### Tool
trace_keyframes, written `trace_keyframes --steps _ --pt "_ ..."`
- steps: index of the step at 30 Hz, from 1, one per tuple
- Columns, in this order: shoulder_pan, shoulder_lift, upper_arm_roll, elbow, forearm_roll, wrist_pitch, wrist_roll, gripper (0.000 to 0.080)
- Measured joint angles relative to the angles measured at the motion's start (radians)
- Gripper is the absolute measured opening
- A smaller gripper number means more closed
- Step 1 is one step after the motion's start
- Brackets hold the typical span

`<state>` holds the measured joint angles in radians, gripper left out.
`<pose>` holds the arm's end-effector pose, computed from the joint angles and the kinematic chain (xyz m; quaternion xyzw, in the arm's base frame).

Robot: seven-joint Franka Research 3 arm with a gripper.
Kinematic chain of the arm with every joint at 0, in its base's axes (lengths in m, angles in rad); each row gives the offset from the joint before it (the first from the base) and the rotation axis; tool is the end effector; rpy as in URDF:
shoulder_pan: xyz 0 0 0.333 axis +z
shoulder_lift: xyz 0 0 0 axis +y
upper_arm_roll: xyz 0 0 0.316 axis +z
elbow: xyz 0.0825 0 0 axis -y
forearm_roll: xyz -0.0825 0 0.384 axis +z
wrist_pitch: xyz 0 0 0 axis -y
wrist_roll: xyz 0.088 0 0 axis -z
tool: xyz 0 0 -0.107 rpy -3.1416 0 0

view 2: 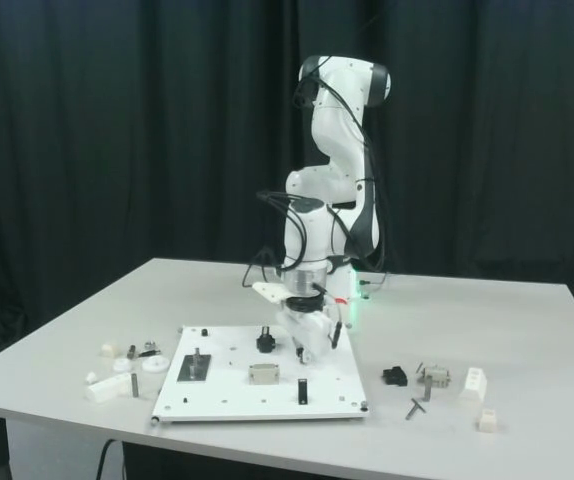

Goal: Remove BNC.

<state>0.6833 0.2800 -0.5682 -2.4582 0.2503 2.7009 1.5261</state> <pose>0.4815 0.0365 0.2054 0.6900 -0.7235 0.0225 0.0059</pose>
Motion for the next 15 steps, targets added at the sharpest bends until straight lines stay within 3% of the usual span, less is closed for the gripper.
trace_keyframes --steps 4,5,15 --pt "0.0 -0.001 0.0 0.0 -0.008 -0.002 0.0 0.0192" --pt "-0.001 -0.001 0.0 0.0 -0.009 -0.002 0.0 0.0124" --pt "-0.006 -0.001 0.007 0.0 -0.019 0.0 -0.05 0.0124"
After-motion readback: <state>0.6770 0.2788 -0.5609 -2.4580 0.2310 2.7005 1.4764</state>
